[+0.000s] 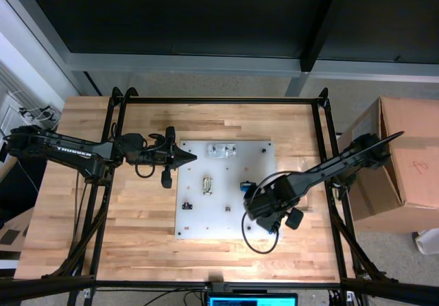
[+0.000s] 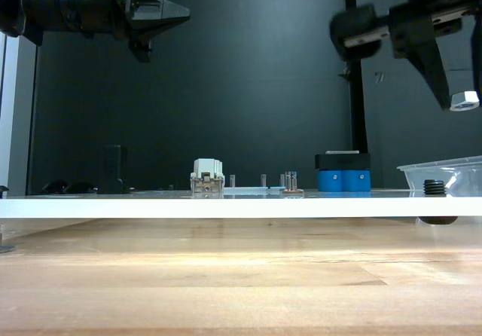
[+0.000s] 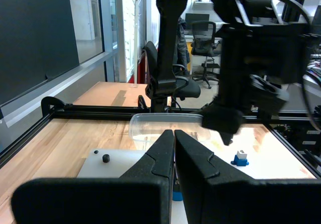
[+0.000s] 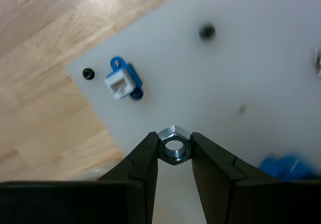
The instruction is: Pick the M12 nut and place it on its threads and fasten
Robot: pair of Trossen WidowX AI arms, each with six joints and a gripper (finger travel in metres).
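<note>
Wooden desk (image 1: 137,251) carries the white board (image 1: 212,217). Above the board's near right edge, the right end effector (image 4: 174,144) grips the silver nut (image 2: 465,100) well clear of its black stud (image 2: 433,187), which looks bare. At the board's left edge the left end effector (image 3: 174,136) hovers, its fingers apparently closed on nothing.

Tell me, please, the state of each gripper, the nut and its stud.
Right gripper: shut on the M12 nut, above the board's near right.
Left gripper: shut, raised over the board's left edge.
M12 nut: held, raised clear of its stud.
Stud: bare, ribs showing.
</note>
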